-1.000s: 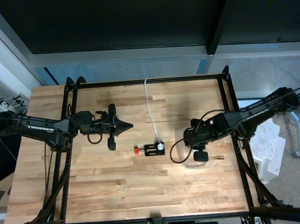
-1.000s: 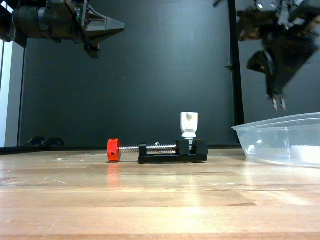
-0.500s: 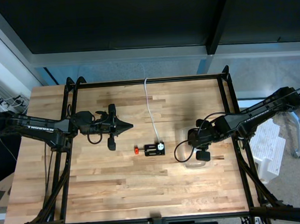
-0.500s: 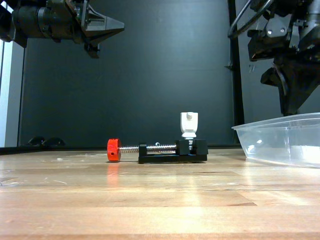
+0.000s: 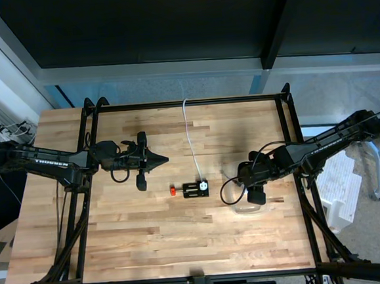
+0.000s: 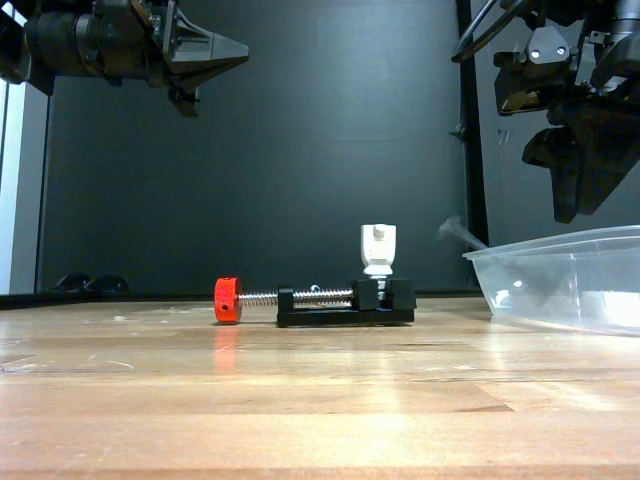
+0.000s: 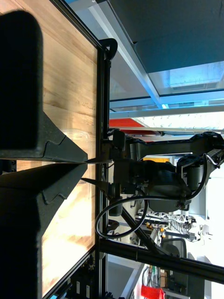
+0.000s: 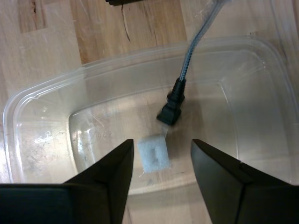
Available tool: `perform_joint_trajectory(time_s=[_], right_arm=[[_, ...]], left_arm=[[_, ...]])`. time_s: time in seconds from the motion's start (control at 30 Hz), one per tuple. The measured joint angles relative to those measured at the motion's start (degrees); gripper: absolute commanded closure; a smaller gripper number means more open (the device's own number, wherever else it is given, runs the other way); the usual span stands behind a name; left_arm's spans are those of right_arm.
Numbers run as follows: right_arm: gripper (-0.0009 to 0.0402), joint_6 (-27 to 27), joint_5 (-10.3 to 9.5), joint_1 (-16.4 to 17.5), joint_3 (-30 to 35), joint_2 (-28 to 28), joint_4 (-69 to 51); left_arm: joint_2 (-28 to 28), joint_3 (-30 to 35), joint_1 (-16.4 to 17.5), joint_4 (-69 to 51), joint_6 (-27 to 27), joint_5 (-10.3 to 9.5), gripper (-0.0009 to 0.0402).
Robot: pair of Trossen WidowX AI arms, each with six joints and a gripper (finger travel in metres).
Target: Remove the power plug from the receptacle and place in the container
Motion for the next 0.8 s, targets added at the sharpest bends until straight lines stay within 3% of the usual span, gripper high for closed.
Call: perform_joint_trajectory(time_s=[0.2, 0.43, 0.5, 0.63, 0.8], right_arm=[[0.0170, 0.4, -1.25, 0.0, 0.0, -1.1, -0.1], [0.0193, 0.3, -1.16, 0.0, 0.0, -3.2, -0.2], [0.0213, -0.2, -0.63, 0.0, 0.0, -4.2, 0.0], [0.0276, -3.1, 2.21, -0.1, 0.0, -8.3, 3.5], [0.0376, -9.9, 2.25, -1.8, 0.0, -12.2, 8.7]], left_arm=[[0.0, 0.0, 0.0, 0.0, 0.0, 0.00, 0.0393], [0.0, 0.0, 0.0, 0.0, 0.0, 0.00, 0.0393], [0.0, 0.0, 0.0, 0.0, 0.0, 0.00, 0.0393], [0.0, 0.0, 0.0, 0.0, 0.0, 0.02, 0.0393], [0.0, 0.0, 0.0, 0.0, 0.0, 0.02, 0.0393]])
